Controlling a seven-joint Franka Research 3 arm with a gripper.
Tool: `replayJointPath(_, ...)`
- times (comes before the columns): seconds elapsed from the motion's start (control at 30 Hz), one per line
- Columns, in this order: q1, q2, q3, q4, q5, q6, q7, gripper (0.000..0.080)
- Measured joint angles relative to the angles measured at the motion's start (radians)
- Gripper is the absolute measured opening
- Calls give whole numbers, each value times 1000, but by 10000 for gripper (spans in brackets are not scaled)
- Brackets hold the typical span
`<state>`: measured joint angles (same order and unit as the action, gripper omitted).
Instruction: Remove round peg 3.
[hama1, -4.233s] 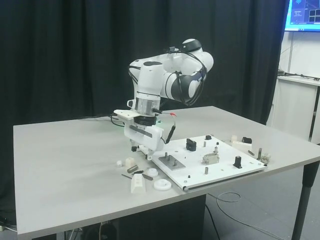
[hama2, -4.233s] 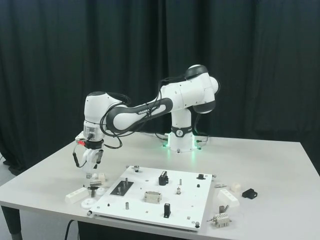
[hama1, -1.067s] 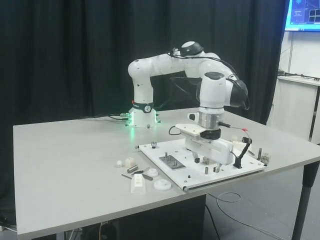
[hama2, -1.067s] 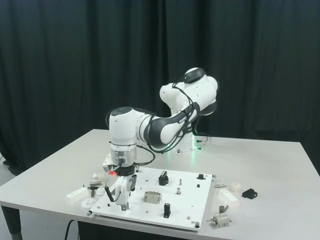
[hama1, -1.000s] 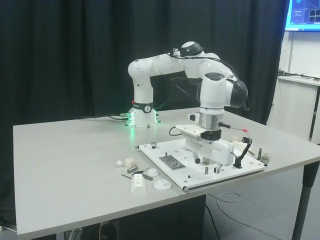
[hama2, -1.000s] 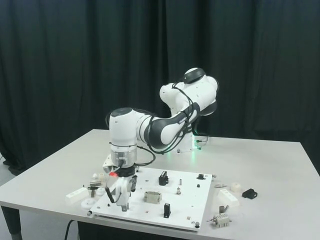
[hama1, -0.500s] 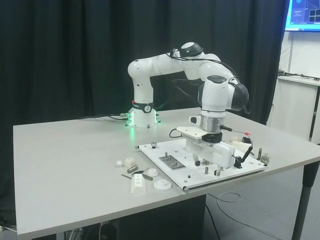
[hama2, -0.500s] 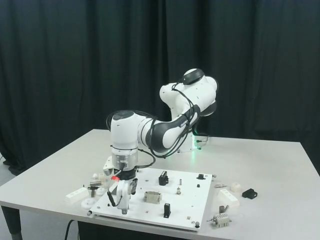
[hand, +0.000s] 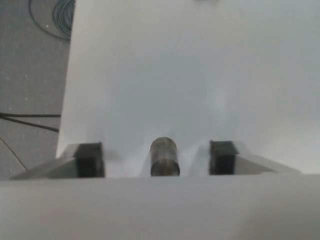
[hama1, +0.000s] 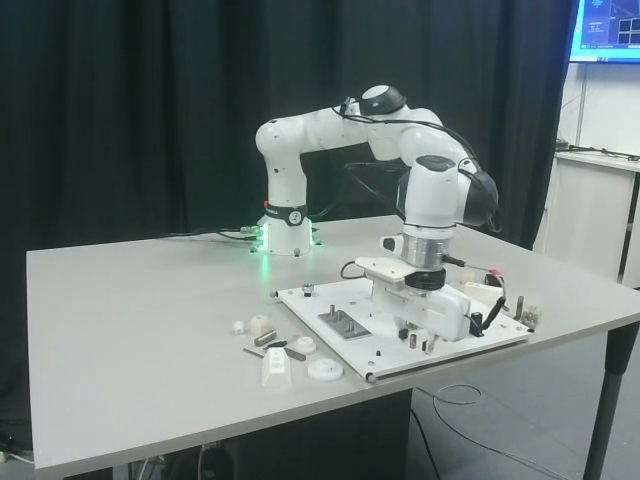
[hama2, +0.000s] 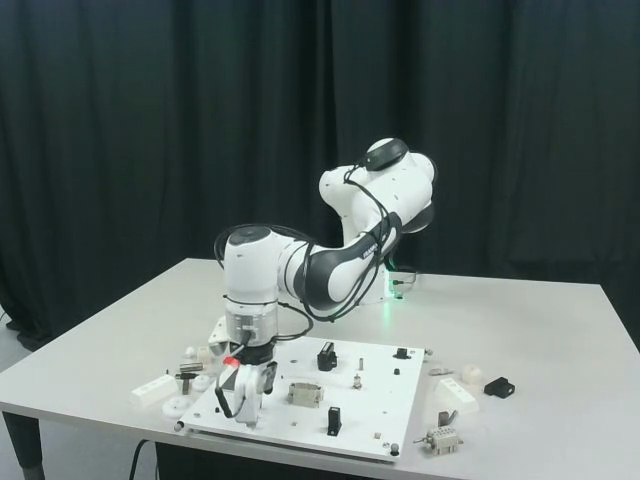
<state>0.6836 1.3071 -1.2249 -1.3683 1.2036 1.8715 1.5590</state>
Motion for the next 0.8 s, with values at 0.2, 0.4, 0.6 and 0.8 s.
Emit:
replayJointPath(0.2, -3, 1, 4, 0, -1, 1, 1, 338)
replayJointPath(0.4, -6, 1, 4, -2, -7, 0, 1, 158)
replayJointPath(0.6, -6, 1, 4, -2, -7, -1, 1, 112)
replayJointPath(0.8, -5, 0, 4, -2, -7, -1, -8, 112)
